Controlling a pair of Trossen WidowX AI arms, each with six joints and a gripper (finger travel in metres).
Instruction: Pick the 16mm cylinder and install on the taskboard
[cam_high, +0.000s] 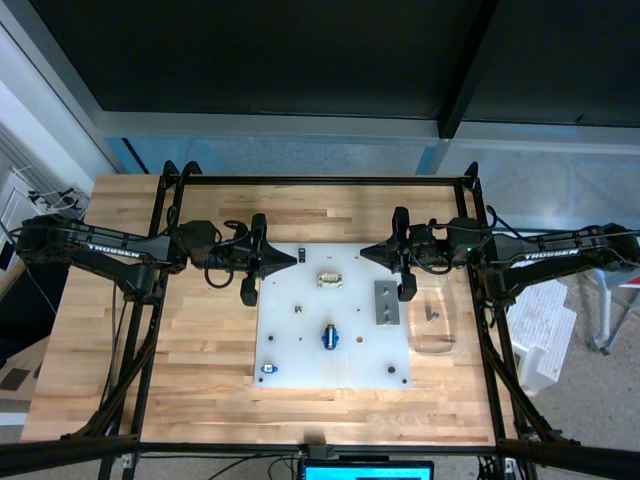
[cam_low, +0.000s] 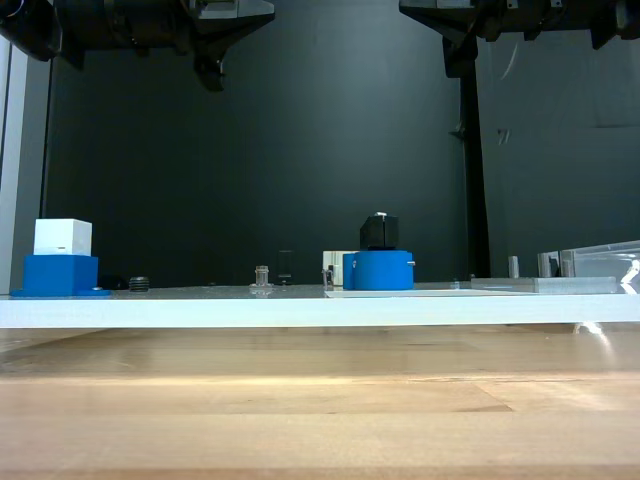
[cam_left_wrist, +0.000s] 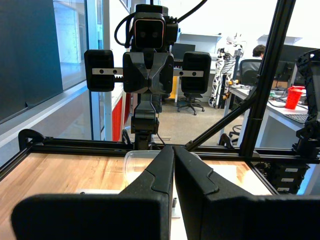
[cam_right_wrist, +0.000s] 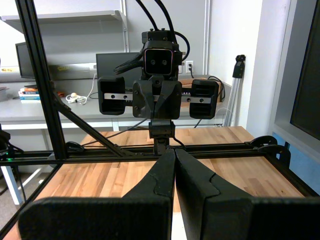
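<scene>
Grippers on both arms hang high above the table, facing each other across the far edge of the taskboard (cam_high: 300, 350). The left gripper (cam_high: 290, 258) sits over the board's far left corner with its fingers (cam_left_wrist: 160, 172) pressed together and holding nothing. The right gripper (cam_high: 364, 252) sits over the far right part of the board, just beyond the grey block (cam_high: 385, 302); its fingers (cam_right_wrist: 162, 172) are likewise pressed together and empty. The 16mm cylinder (cam_high: 432, 313) lies as a small dark peg inside the clear tray (cam_high: 440, 348), which rests on the wood just beside the board's right edge. That puts the peg to the right of the right gripper's tip and nearer than it, down at table level and well apart from the raised claw; the left gripper is farther off, across the whole board. On the board stand a blue fitting (cam_high: 329, 336) near the middle and a beige connector (cam_high: 328, 279) toward the far edge.
</scene>
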